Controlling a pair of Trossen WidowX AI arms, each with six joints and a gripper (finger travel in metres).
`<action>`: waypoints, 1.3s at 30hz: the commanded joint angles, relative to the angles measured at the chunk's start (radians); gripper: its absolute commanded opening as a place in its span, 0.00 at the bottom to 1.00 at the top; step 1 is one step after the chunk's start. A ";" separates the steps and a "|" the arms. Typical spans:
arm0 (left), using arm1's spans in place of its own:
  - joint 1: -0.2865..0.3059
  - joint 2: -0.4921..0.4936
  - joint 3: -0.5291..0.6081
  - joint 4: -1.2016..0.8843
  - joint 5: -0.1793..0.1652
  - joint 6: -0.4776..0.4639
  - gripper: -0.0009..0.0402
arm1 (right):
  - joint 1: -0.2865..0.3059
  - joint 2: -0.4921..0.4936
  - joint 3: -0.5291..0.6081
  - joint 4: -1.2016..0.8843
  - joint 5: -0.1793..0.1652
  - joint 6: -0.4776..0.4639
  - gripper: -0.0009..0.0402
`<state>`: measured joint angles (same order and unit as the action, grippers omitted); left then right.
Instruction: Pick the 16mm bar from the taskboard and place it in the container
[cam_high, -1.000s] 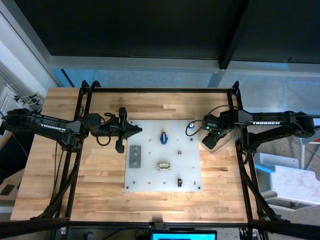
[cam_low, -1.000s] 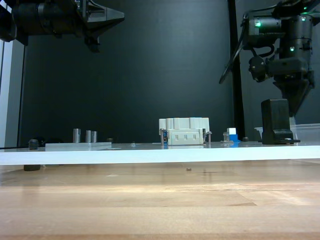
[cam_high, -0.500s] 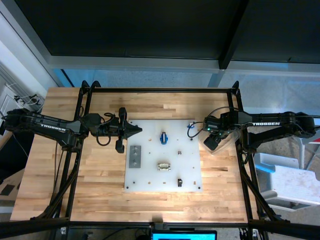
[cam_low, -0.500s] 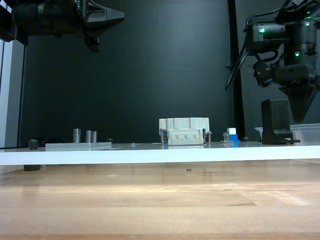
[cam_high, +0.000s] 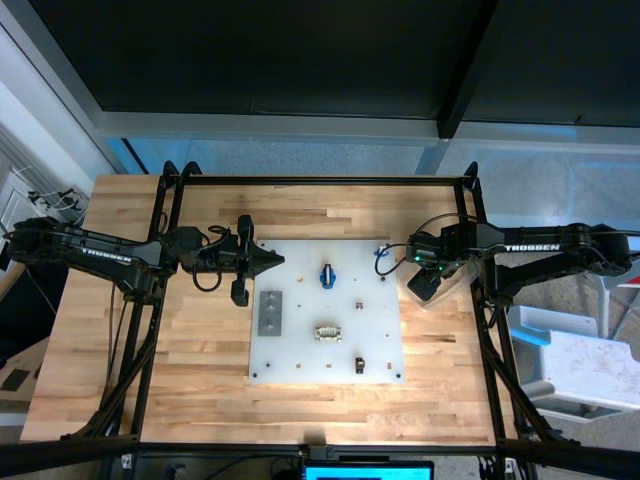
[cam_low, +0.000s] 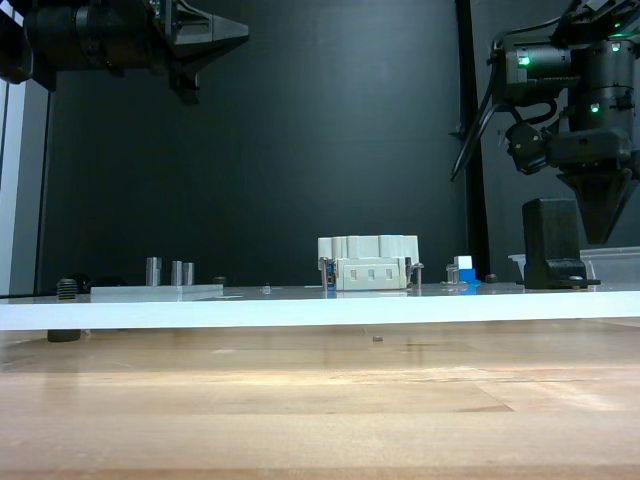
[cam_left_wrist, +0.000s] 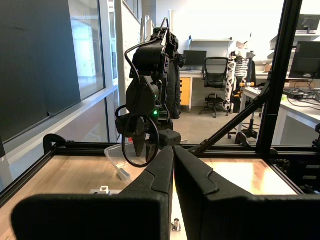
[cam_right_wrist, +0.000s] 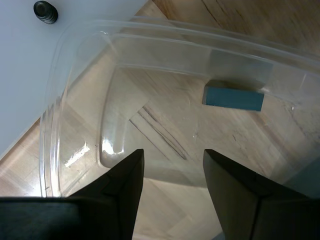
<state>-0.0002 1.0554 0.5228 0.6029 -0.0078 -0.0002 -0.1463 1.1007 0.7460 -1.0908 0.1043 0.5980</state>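
Observation:
The white taskboard (cam_high: 300, 350) lies in the middle of the table. The clear container (cam_high: 447, 288) stands just off its right edge. A small grey-blue bar (cam_right_wrist: 233, 95) lies on the floor of the container (cam_right_wrist: 80, 60). My right gripper (cam_right_wrist: 172, 167) hangs above the container, open, with nothing between its fingers (cam_right_wrist: 122, 182). In the low view the right gripper (cam_low: 598, 225) points down over the container (cam_low: 618, 262). My left gripper (cam_high: 276, 258) is shut and hovers high over the board's far left edge, its fingertips (cam_left_wrist: 170, 155) pressed together.
On the board sit a grey metal block (cam_high: 271, 312), a blue knob (cam_high: 327, 275), a white connector (cam_high: 327, 333) and a small black part (cam_high: 359, 364). A black frame (cam_high: 320, 181) rings the table. Bare wood lies in front of the board.
My right gripper shifted slightly outward over the container a second ago and has held still since. The left arm has not moved.

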 joint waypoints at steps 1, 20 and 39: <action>0.000 0.000 0.000 0.000 0.000 0.000 0.02 | 0.000 0.000 0.000 0.000 0.001 0.000 0.46; 0.000 0.000 0.000 0.000 0.000 0.000 0.02 | 0.000 0.000 0.001 0.005 0.000 -0.003 0.50; 0.000 0.000 0.000 0.000 0.000 0.000 0.02 | 0.000 0.000 0.001 0.004 0.000 -0.003 0.50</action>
<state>-0.0002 1.0554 0.5228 0.6025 -0.0082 -0.0002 -0.1463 1.1007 0.7460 -1.0866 0.1043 0.5938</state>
